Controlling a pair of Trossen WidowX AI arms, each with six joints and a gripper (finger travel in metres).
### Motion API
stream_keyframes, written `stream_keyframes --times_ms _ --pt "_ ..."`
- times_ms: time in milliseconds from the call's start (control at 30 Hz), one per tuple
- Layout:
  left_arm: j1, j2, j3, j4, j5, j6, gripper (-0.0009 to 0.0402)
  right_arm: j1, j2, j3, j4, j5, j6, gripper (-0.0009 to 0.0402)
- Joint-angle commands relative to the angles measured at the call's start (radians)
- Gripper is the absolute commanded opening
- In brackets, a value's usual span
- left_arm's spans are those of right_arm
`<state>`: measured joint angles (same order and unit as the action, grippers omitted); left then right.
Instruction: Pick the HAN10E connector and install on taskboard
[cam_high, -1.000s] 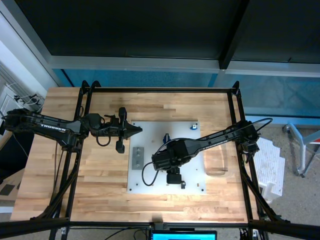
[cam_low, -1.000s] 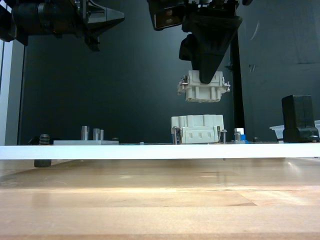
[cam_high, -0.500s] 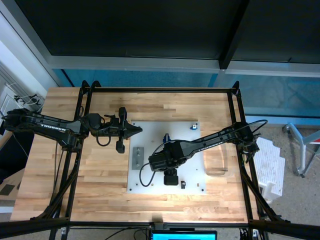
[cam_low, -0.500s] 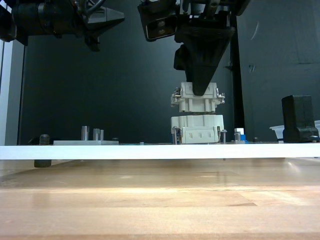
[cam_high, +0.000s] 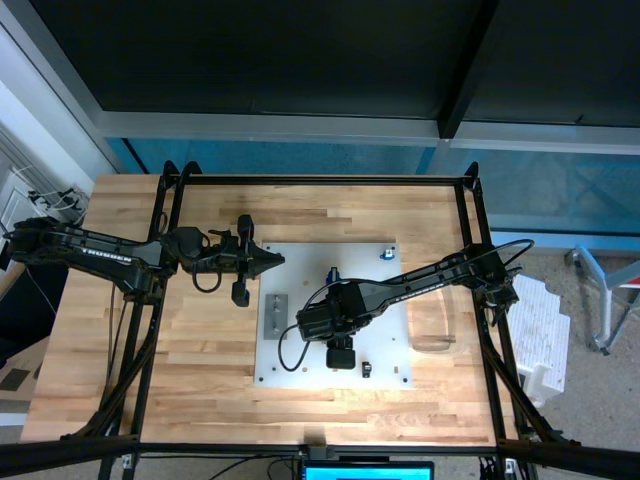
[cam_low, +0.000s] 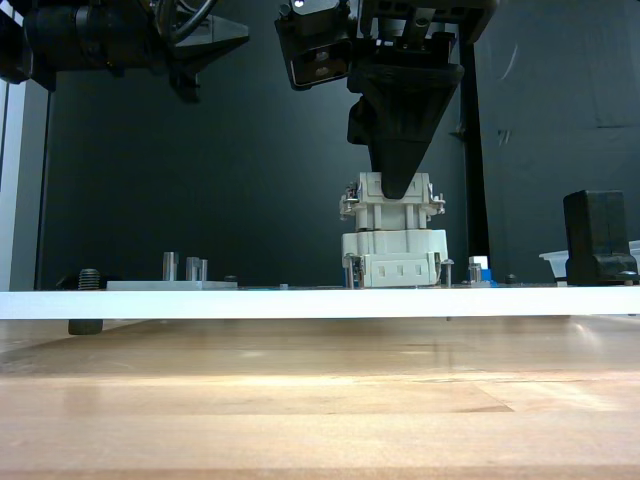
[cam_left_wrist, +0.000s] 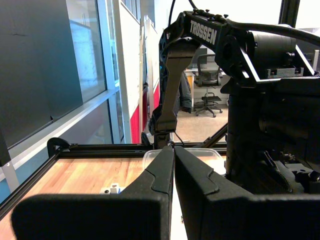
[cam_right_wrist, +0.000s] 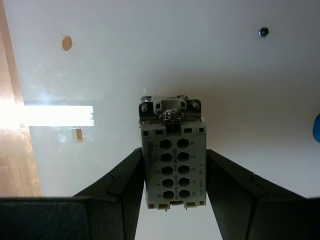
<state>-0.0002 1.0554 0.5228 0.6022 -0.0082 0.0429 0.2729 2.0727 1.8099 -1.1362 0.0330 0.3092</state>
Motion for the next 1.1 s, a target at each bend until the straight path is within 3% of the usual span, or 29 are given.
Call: stream_keyframes --times_ms 33,1100 --pt "0.0 0.0 0.0 0.0 0.0 0.0 0.0001 0.001 0.0 -0.002 0.0 0.0 0.0 0.0025" --pt "0.0 0.0 0.0 0.0 0.0 0.0 0.0001 0.013 0.0 -0.009 -0.006 -0.008 0.02 0.0025"
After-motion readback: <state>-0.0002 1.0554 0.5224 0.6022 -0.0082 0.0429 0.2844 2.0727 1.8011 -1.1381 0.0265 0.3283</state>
